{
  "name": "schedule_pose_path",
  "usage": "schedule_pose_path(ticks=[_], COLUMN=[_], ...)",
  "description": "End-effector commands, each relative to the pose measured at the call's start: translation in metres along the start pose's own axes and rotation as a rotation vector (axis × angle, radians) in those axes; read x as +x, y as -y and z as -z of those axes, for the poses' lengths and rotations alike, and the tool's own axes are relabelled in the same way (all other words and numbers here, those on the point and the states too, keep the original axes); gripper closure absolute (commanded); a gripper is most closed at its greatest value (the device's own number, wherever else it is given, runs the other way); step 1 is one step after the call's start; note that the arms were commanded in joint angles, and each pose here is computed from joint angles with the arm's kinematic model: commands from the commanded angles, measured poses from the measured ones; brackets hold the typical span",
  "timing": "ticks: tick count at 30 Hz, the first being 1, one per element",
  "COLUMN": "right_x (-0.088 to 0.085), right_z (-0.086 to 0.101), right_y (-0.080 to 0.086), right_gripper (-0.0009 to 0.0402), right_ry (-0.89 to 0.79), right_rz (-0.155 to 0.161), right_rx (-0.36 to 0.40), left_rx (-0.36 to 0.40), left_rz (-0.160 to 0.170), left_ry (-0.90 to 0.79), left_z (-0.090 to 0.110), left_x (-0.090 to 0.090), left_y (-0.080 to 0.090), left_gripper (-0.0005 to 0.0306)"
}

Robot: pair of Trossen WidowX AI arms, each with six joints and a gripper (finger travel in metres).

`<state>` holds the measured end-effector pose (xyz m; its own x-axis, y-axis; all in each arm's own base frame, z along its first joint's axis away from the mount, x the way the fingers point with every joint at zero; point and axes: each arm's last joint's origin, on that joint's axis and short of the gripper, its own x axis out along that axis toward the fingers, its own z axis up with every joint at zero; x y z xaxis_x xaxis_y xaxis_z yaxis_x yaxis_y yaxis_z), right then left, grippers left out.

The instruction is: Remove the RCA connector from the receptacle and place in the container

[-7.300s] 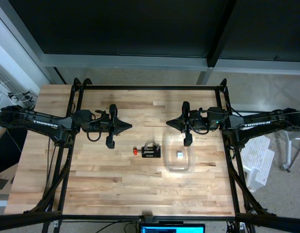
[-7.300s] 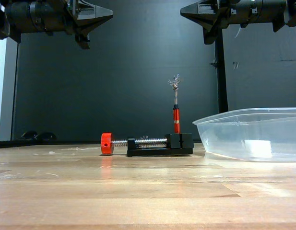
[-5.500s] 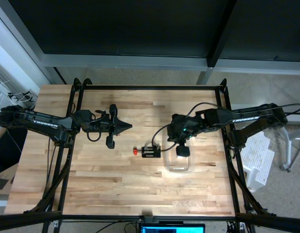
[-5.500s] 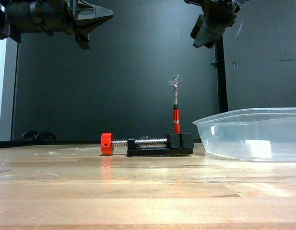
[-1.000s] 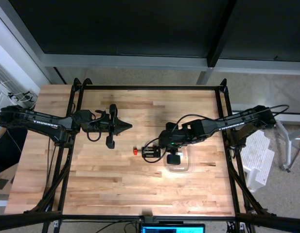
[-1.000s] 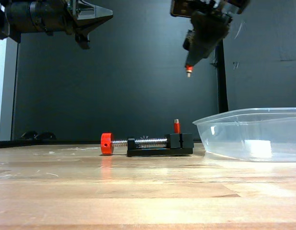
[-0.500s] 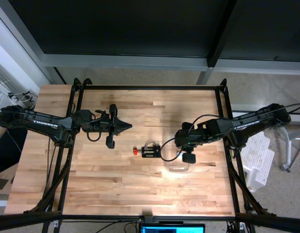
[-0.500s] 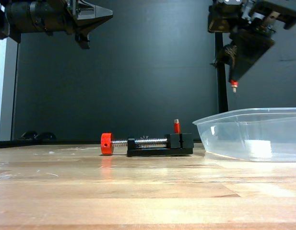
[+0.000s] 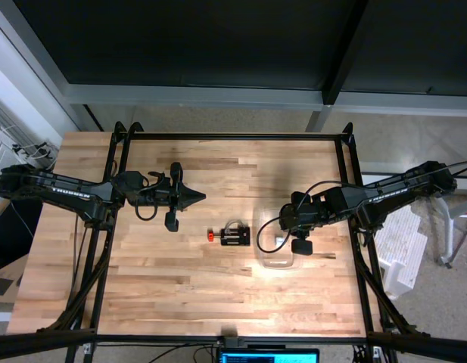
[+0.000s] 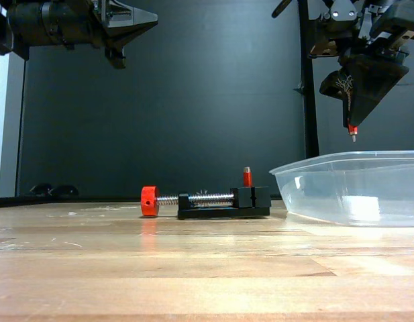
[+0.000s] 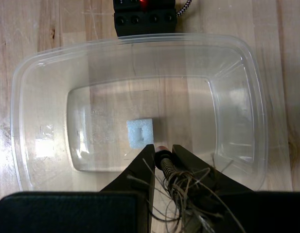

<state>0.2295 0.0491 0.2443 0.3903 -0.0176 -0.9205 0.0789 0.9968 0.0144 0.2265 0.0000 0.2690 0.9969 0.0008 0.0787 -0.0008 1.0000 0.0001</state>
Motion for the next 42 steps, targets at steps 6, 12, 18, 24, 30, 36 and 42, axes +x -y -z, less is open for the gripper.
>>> schedule_pose_path(ticks=[6,12,18,24,30,36,42], right_x=[0.0,0.0,0.0,0.0,-0.009,-0.038,-0.062], right_z=[0.001,0.001,0.001,0.001,-0.005,-0.022,-0.035], right_y=[0.0,-0.001,-0.001,-0.001,0.001,0.02,0.033], right_gripper=[0.028,0.0258,0.0256,0.0256,0.0256,0.0256,0.0278], right_ry=[-0.01,-0.01,-0.01,-0.009,0.037,0.181,0.381], right_rz=[0.003,0.003,0.002,0.002,0.012,0.031,0.03], right_rx=[0.019,0.025,0.027,0.027,0.007,0.015,-0.006], left_rx=[0.0,0.0,0.0,0.0,0.0,0.0,0.0], left_rz=[0.0,0.0,0.0,0.0,0.0,0.0,0.0], left_ry=[0.0,0.0,0.0,0.0,0.0,0.0,0.0], left_z=[0.0,0.0,0.0,0.0,0.0,0.0,0.0], left_x=[0.0,0.0,0.0,0.0,0.0,0.0,0.0], left_y=[0.0,0.0,0.0,0.0,0.0,0.0,0.0], left_gripper=[0.03,0.03,0.03,0.03,0.03,0.03,0.03])
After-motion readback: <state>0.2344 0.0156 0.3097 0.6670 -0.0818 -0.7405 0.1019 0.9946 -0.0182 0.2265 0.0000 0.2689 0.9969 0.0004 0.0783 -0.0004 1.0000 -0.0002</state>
